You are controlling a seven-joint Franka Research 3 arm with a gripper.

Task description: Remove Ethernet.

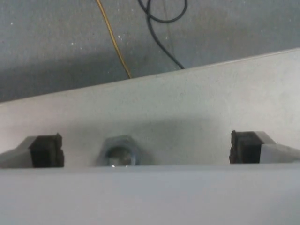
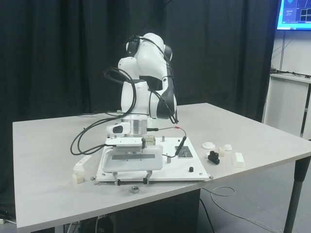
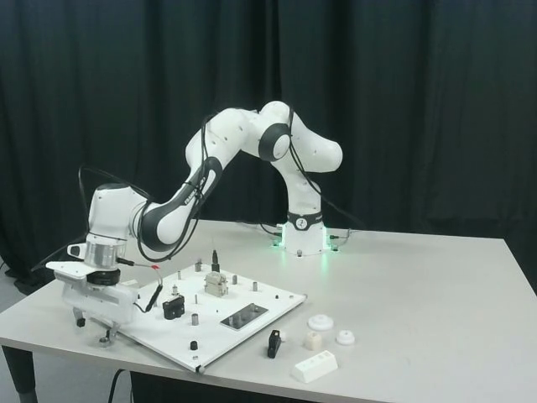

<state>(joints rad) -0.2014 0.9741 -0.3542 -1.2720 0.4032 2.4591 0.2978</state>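
Grey table (image 3: 436, 285) before black curtain (image 3: 419, 101); jaws spread wide above nut (image 1: 119, 152).

Grey table (image 3: 436, 285) fills lower frame in both room views. On it: white board (image 3: 252, 323) lower left, nut (image 2: 134, 190) at the front edge, white block (image 3: 315, 366), small white pieces (image 3: 320, 322), arm base (image 3: 302, 239) at centre.

You're looking at a white arm (image 3: 243, 147) of rounded segments with black joint bands, black cables (image 2: 90, 131) looped alongside, and green lights at its base (image 3: 302, 239).
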